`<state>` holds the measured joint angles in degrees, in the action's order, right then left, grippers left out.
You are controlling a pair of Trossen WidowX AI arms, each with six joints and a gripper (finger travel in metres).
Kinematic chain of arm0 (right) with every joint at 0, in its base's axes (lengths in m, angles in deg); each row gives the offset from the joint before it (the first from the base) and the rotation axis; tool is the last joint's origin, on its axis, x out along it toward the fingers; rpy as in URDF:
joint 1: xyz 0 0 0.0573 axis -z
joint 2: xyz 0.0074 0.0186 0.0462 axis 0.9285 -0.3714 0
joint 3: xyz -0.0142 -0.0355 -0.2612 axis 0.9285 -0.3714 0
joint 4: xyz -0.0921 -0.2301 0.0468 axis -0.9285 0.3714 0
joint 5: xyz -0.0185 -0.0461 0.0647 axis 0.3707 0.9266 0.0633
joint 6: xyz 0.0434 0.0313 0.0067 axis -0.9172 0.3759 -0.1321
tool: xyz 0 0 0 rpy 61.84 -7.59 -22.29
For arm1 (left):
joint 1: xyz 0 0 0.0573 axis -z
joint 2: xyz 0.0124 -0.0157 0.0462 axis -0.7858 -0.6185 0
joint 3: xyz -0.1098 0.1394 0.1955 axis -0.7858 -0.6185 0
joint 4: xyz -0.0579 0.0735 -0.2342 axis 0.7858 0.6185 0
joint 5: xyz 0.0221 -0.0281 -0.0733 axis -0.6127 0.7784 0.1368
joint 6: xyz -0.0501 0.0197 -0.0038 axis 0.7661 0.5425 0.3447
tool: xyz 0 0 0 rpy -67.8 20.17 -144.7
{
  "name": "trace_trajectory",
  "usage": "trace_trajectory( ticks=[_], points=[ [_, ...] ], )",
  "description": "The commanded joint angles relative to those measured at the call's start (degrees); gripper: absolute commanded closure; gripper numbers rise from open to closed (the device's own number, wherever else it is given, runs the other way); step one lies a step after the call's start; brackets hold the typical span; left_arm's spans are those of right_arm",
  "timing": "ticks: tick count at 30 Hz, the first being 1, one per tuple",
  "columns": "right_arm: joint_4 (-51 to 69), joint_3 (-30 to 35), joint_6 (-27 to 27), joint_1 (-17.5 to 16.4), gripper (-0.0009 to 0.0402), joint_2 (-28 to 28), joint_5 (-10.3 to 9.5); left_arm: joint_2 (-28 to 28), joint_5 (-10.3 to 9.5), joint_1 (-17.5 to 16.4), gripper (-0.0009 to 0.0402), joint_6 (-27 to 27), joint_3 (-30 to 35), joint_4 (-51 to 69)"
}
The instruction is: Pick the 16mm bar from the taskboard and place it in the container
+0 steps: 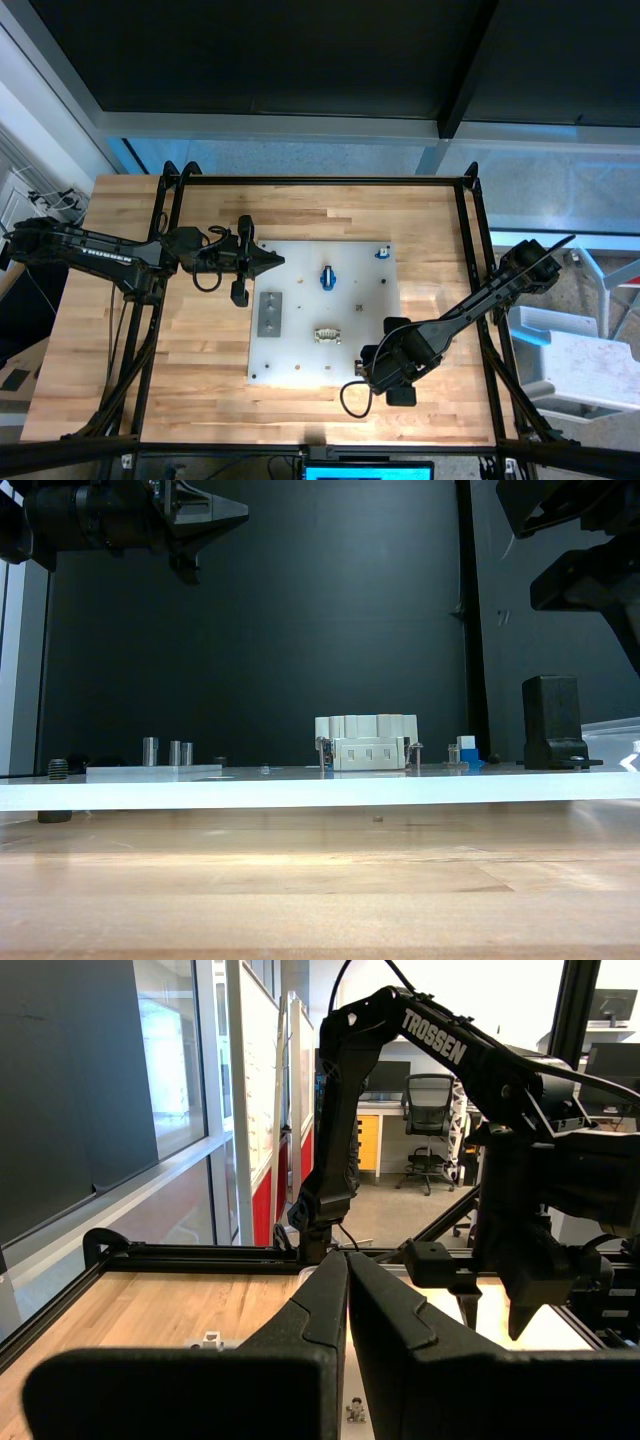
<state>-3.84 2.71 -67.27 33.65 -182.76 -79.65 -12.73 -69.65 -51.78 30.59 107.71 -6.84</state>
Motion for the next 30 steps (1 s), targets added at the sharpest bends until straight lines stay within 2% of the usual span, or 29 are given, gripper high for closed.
trace_trajectory(
  ticks=[1, 13, 30],
  points=[
    [-0.98, -0.85, 0.33, -0.02, 0.0192, 0.04, 0.66, 0.00, 0.00, 0.00, 0.0393, 0.00, 0.02, -0.02],
    [-4.76, -4.15, 0.33, -0.13, 0.0193, -0.15, 0.66, 0.00, 0.00, 0.00, 0.0393, 0.00, 0.02, -0.02],
    [-6.36, -4.59, 1.66, -0.37, 0.0195, -2.56, 0.61, 0.00, 0.00, -0.02, 0.0393, 0.00, 0.02, -0.02]
  ],
)
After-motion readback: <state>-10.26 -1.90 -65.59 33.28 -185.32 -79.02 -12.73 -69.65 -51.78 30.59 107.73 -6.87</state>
